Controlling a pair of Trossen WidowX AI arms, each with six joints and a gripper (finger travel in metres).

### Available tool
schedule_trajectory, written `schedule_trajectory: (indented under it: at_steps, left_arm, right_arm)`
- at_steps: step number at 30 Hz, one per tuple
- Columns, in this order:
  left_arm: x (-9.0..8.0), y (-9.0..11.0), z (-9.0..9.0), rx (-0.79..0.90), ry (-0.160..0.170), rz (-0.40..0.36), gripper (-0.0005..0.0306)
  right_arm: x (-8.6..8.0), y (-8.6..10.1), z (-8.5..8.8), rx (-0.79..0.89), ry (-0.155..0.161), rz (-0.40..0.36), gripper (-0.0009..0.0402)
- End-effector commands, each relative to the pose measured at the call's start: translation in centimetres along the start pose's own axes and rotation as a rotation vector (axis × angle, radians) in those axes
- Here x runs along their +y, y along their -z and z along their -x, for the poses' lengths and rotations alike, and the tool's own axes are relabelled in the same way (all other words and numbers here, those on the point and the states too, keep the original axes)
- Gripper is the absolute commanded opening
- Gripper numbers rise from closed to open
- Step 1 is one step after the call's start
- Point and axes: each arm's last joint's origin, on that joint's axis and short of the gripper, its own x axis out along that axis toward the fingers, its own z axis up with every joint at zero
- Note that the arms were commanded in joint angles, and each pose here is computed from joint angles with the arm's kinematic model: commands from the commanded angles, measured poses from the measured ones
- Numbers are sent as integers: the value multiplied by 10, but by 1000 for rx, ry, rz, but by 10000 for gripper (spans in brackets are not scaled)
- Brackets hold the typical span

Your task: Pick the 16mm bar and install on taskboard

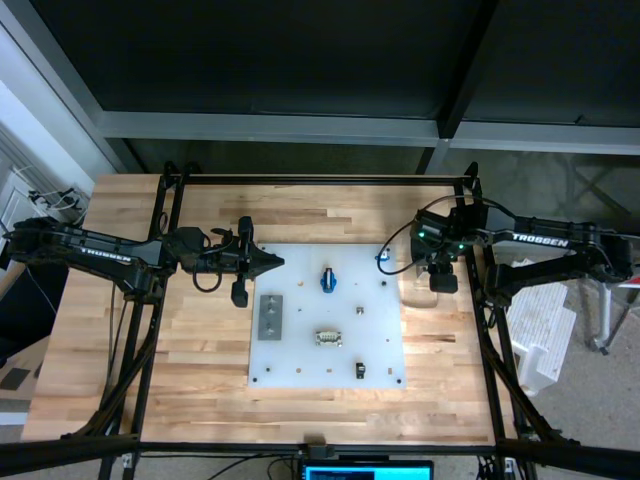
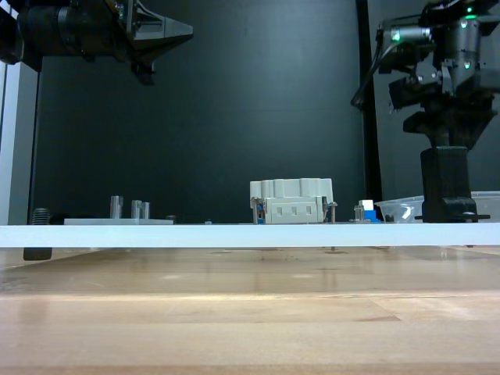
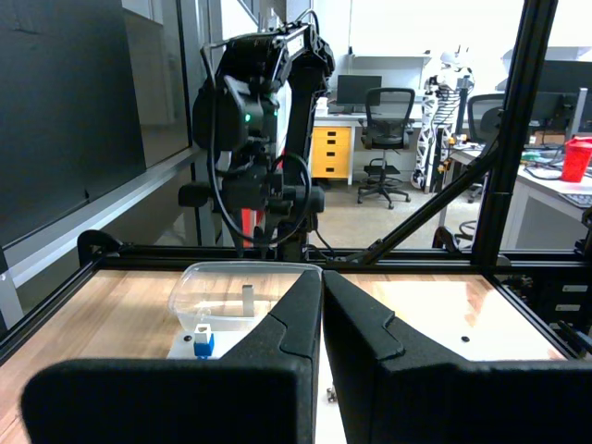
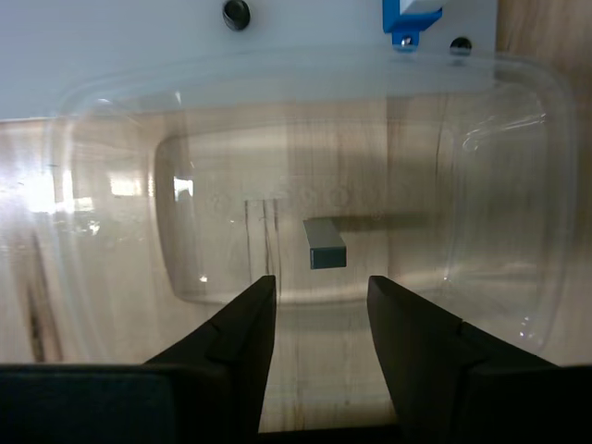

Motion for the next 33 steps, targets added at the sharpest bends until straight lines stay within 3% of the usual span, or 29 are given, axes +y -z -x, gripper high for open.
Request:
schedule_trajectory:
  at_steps: [1, 10, 33]
  left_arm:
    - [0, 0, 0, 0, 0, 0, 0]
    - [0, 0, 0, 0, 0, 0, 0]
    - [0, 0, 0, 0, 0, 0, 0]
  right_arm:
    - [-1, 2, -8, -1, 0, -6, 153]
    - [-5, 8, -29, -9, 9, -11, 162]
    - [-9, 7, -48, 33, 3, 40, 161]
